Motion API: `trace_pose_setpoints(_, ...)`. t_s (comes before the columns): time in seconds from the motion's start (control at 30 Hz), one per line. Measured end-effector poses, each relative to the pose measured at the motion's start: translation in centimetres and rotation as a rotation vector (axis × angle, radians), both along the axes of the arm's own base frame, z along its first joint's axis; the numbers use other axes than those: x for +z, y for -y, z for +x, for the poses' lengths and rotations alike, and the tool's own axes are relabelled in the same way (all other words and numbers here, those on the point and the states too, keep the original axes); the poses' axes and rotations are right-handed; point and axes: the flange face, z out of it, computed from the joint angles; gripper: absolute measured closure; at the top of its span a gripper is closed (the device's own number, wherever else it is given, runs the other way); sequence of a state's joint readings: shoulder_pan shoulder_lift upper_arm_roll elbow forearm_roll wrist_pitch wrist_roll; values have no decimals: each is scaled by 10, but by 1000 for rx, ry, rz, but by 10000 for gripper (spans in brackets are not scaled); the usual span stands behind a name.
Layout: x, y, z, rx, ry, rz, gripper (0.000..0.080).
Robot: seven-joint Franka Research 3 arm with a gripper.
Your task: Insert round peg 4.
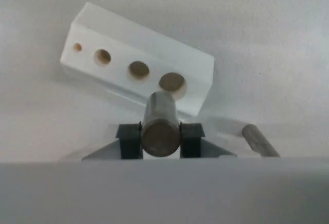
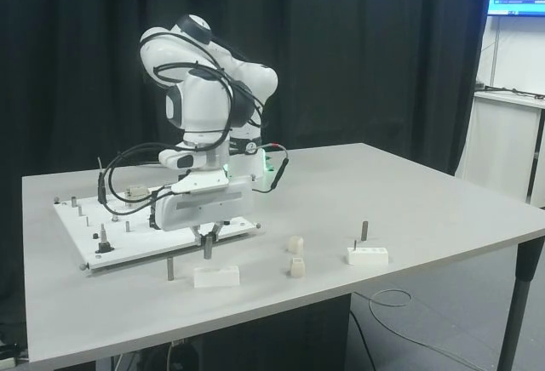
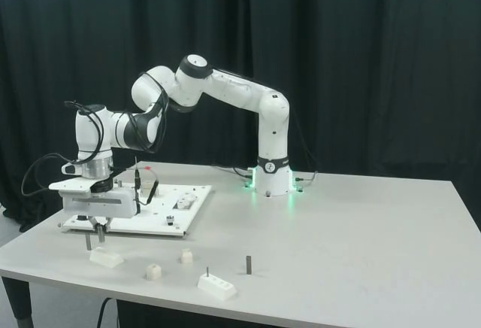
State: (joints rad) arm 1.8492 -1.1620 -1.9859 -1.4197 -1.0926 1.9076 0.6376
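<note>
Pinching smooth grey round peg (image 1: 160, 126) between my black fingertips (image 1: 129, 141), hovering it just above white block (image 1: 138, 59), near its widest of four holes (image 1: 171, 81). Second peg (image 1: 259, 141) lying beside on table (image 1: 277, 39).

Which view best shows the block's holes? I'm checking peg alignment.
The wrist view: the white block shows four holes in a row, the peg near the largest. Both room views show the block only side-on, holes hidden.

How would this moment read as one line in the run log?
gripper: shut on peg | position: above white block | target: largest hole | peg not yet in
</note>
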Motion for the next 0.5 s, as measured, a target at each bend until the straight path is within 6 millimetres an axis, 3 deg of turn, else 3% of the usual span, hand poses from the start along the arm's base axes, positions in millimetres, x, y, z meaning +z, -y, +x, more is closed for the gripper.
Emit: trace_pose_setpoints(0.5,7,0,0,3,-1,1,649)
